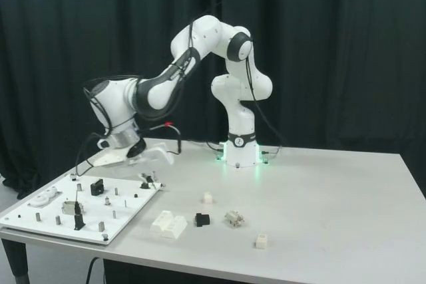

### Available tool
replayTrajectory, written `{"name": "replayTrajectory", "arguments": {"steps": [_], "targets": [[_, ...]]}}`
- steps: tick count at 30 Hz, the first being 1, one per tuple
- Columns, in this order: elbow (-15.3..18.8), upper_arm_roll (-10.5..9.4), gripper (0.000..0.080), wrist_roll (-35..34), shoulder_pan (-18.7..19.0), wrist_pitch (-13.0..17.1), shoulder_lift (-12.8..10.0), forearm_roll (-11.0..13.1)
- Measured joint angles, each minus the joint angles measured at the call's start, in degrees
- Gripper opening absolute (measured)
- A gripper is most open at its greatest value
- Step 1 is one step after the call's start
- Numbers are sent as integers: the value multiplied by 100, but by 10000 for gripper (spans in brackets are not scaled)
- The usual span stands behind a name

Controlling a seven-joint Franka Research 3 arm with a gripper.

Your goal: Place square peg 1.

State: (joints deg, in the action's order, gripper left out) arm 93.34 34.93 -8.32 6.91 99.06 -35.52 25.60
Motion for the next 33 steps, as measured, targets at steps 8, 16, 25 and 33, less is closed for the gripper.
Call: {"name": "replayTrajectory", "arguments": {"steps": [8,16,25,33], "targets": [[759,-25,36,-286,512,655,371,-202],[1498,-167,36,-491,803,1487,720,-438],[2073,-319,209,-760,934,2125,1021,-680],[2288,-411,518,-935,958,2352,1176,-822]]}}
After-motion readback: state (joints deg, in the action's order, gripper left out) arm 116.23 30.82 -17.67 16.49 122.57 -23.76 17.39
